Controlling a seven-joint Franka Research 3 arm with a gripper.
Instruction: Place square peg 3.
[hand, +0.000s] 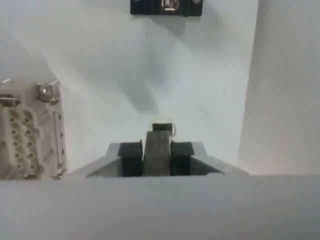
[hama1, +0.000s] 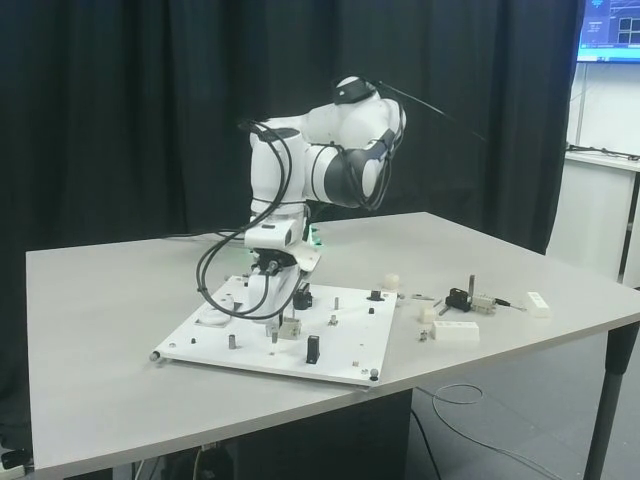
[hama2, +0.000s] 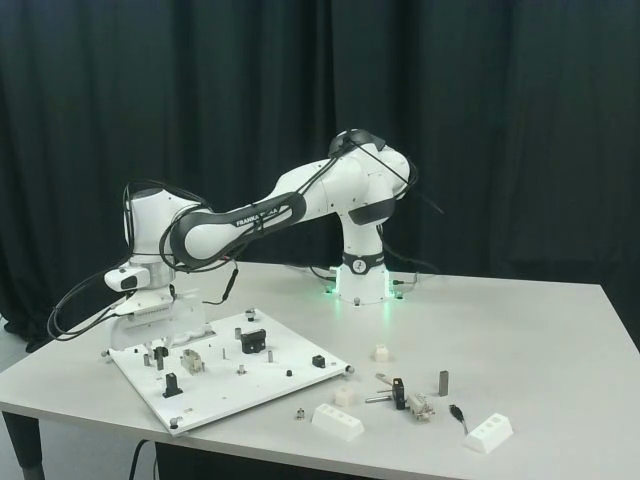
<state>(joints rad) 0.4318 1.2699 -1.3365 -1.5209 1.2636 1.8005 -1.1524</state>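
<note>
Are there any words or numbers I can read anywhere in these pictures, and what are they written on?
"FRANKA" then more letters too small to read: on the black band of the robot arm, second room view.
Bright screen at the edge of the first room view: it shows lines of text, too small to read.
Wrist view: no words or numbers on the white board or the connector.
</note>
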